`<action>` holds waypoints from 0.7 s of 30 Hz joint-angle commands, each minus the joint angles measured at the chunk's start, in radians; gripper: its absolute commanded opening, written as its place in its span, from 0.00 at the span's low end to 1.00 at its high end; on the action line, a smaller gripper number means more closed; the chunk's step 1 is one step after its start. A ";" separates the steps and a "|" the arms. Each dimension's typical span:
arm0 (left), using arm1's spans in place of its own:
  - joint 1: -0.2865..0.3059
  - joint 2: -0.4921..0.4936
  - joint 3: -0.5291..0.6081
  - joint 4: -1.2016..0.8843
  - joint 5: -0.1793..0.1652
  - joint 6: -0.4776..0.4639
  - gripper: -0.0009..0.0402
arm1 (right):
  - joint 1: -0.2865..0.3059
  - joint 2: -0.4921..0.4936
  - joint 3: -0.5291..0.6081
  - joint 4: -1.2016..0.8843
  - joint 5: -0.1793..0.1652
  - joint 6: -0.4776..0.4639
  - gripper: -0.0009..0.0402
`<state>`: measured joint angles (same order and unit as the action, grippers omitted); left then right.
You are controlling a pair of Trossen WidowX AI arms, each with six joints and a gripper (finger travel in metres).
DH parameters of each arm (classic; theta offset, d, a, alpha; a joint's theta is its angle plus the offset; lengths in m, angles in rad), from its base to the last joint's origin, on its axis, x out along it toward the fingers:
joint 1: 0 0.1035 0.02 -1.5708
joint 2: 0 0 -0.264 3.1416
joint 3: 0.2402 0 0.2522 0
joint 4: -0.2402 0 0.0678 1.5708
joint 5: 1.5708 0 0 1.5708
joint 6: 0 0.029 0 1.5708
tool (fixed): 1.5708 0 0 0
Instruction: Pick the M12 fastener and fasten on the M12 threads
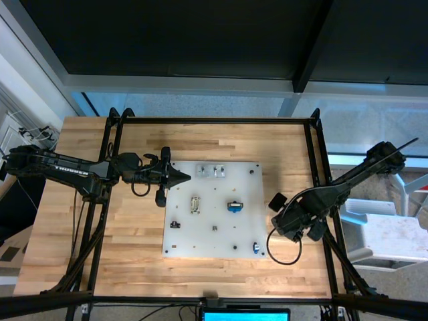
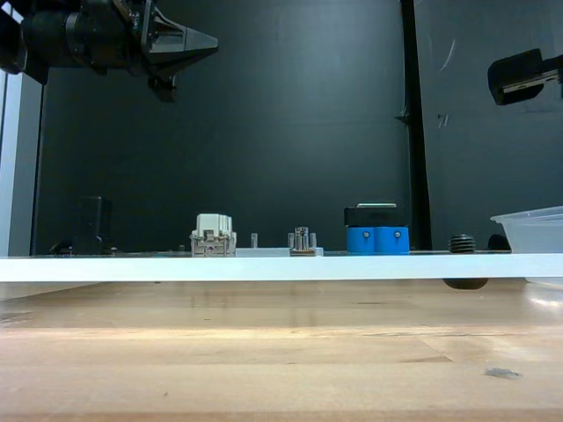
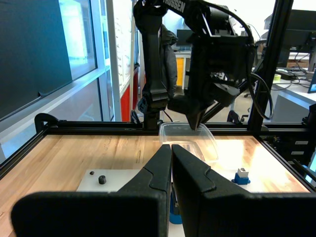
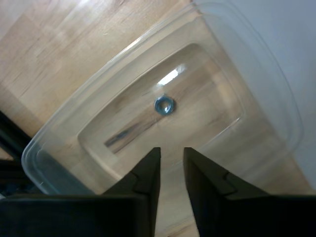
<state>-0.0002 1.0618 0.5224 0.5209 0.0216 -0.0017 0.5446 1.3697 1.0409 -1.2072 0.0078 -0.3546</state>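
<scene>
The M12 fastener, a small silvery hex nut, lies flat on the floor of the clear tray. My right gripper hangs above the tray and points down at the nut. Its fingers stand slightly apart with nothing between them. In the high view the right gripper is just off the board's right edge. The black ribbed stud stands bare on the white board. My left gripper is shut and empty, raised over the board's far left edge.
On the board stand a blue fitting, a beige connector and a small silver post. The clear tray sits on the wooden table right of the board. Black frame rails run around the table.
</scene>
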 commanded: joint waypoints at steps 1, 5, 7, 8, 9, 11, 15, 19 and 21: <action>0.000 0.000 0.000 0.000 0.000 0.000 0.02 | 0.003 0.014 -0.016 0.027 0.000 0.006 0.30; 0.000 0.000 0.000 0.000 0.000 0.000 0.02 | 0.008 0.027 -0.058 0.085 0.000 0.009 0.38; 0.000 0.000 0.000 0.000 0.000 0.000 0.02 | 0.019 0.032 -0.078 0.114 0.000 0.008 0.40; 0.000 0.000 0.000 0.000 0.000 0.000 0.02 | 0.022 0.037 -0.086 0.124 0.000 0.008 0.41; 0.000 0.000 0.000 0.000 0.000 0.000 0.02 | 0.024 0.043 -0.095 0.131 0.000 0.008 0.42; 0.000 0.000 0.000 0.000 0.000 0.000 0.02 | 0.026 0.047 -0.114 0.149 0.000 0.008 0.43; 0.000 0.000 0.000 0.000 0.000 0.000 0.02 | 0.029 0.047 -0.148 0.200 0.001 0.008 0.44; 0.000 0.000 0.000 0.000 0.000 0.000 0.02 | 0.030 0.056 -0.164 0.212 0.004 0.006 0.46; 0.000 0.000 0.000 0.000 0.000 0.000 0.02 | 0.030 0.065 -0.169 0.227 0.003 0.007 0.48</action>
<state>-0.0002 1.0622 0.5224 0.5205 0.0219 -0.0017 0.5751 1.4296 0.8753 -0.9928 0.0116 -0.3470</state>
